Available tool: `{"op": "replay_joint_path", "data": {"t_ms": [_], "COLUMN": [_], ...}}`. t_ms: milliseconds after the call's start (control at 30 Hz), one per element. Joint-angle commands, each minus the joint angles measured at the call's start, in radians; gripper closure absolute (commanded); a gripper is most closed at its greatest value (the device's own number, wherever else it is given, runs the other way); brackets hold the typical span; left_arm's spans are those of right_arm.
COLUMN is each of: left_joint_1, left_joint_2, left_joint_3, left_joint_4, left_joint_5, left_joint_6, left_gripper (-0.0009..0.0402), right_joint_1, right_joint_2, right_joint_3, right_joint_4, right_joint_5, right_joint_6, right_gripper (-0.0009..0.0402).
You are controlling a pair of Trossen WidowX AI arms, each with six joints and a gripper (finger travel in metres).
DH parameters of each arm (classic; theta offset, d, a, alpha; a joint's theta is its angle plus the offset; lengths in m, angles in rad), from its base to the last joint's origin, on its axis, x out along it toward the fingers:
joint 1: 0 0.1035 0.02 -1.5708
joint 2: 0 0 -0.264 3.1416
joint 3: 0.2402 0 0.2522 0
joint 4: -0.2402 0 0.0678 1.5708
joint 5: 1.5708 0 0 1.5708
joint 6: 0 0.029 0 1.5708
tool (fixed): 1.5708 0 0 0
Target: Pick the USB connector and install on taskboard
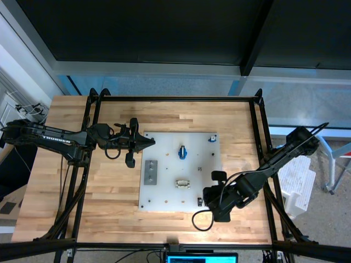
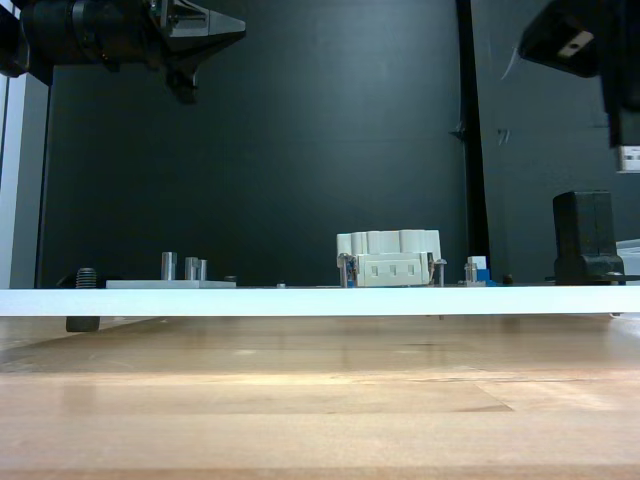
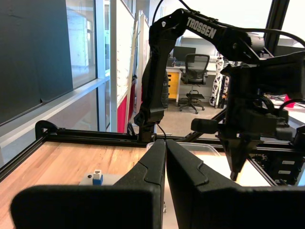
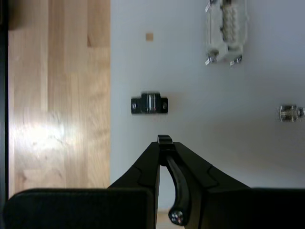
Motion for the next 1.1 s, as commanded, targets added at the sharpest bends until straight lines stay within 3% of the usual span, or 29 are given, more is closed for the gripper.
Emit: {"op": "replay_joint_path", "data": {"t_ms": [33,467,1100], "left_joint_1": [0.000,0.000,0.000], "left_joint_2": [0.000,0.000,0.000], "left_joint_3": [0.000,0.000,0.000], "left_joint_4": [0.000,0.000,0.000], "left_joint_5": [0.000,0.000,0.000], "left_joint_6": [0.000,0.000,0.000], "left_gripper": [0.0393,0.0393,0.0393], "right_joint_1": [-0.013,-0.035,-0.036], "right_joint_2": [0.029,0.103,0.107], "right_joint_3": [0.031,0.084,0.084], "right_joint_4": [-0.001,0.023,0.018], "right_joint_5": [-0.005,-0.025,-0.024], "right_joint_6": [-0.016,-0.035,-0.048], "right_gripper": [0.0393,0.0393,0.0393]}}
